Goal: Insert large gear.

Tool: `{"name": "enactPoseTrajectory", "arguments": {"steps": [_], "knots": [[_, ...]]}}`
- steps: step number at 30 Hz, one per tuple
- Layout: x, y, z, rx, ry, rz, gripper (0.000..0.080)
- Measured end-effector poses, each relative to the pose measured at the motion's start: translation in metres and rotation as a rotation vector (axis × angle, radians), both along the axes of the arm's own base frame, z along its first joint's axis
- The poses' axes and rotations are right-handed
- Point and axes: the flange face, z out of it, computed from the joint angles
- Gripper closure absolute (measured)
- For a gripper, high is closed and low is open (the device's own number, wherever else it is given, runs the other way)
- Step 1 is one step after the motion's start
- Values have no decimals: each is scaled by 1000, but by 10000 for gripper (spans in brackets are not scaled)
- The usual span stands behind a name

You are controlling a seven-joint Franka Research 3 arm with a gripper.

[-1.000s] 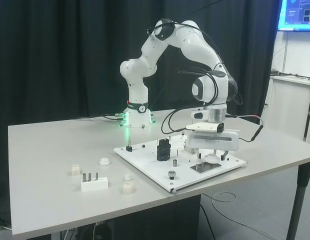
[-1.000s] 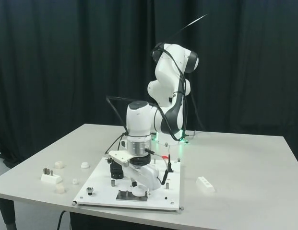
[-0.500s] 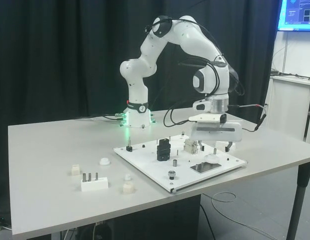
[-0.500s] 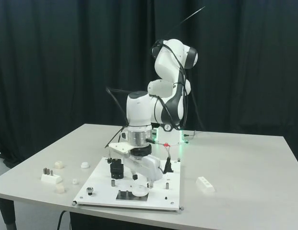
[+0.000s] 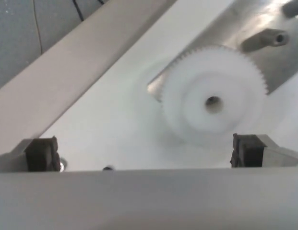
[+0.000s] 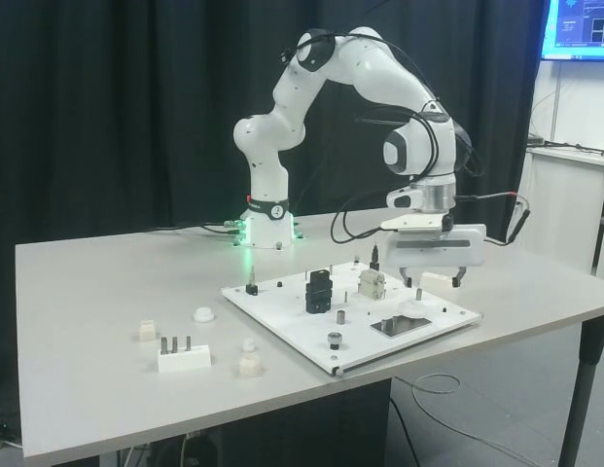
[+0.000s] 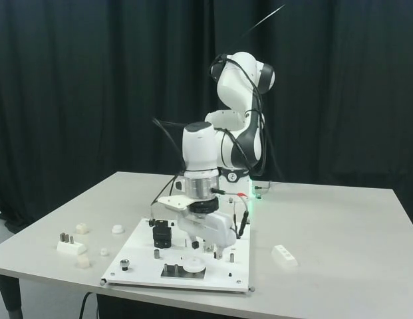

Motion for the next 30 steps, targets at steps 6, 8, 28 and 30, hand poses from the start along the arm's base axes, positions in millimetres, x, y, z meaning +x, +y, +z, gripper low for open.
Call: {"name": "enactPoseTrajectory", "arguments": {"steps": [6,8,28,30], "knots": [[2,8,-1,-3,-11,12,3],[3,9,-1,-5,-14,15,3],[8,6,-10,-37,-32,23,3],[9,5,-11,-39,-33,23,3]]}}
